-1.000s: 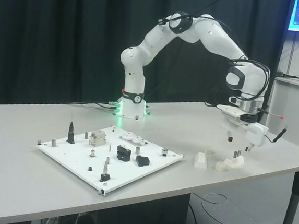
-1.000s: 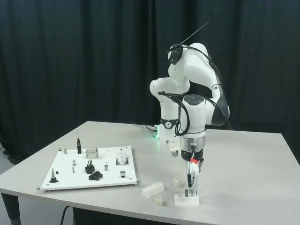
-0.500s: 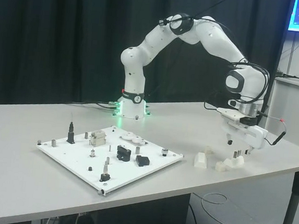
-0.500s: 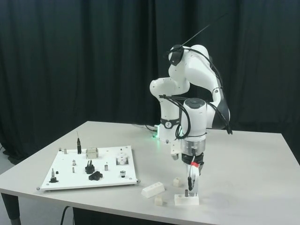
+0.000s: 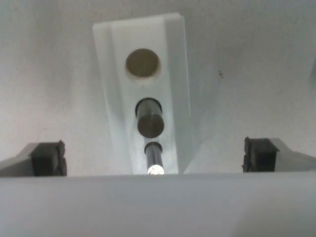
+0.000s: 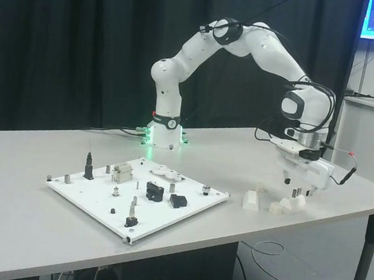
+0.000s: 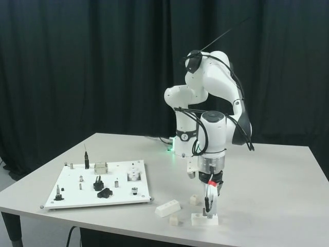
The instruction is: Pick round peg 2.
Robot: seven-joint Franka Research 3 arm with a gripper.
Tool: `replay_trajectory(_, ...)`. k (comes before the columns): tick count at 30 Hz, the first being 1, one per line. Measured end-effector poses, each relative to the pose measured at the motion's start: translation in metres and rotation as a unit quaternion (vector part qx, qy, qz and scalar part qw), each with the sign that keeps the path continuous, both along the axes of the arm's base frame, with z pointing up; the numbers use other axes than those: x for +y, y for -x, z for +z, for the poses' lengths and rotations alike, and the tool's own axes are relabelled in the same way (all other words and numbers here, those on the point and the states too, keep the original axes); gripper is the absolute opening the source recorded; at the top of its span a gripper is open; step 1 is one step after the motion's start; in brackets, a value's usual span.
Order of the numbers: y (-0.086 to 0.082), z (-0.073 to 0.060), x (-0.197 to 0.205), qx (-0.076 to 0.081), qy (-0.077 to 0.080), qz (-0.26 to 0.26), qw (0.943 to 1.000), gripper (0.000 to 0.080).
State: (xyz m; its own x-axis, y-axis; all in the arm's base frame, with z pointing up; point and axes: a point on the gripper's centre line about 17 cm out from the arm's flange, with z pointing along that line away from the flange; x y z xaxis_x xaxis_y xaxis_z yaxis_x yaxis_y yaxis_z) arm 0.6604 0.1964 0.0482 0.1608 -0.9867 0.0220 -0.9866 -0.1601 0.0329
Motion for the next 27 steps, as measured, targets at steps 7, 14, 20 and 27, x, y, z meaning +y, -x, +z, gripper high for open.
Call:
replay_trajectory(7, 0.0006, -0.0037, 0.0007, 0.0, 0.0, 0.0, 1.0, 0.08)
replay_trajectory(14, 0.0025, -0.0056, 0.0031, 0.002, -0.002, 0.0, 1.0, 0.0662)
replay_trajectory(20, 0.0046, -0.0074, 0.0062, 0.005, -0.006, 0.003, 1.0, 0.0443)
replay_trajectory(27, 0.0075, -0.0101, 0.0069, 0.008, -0.006, 0.004, 0.9999, 0.0283)
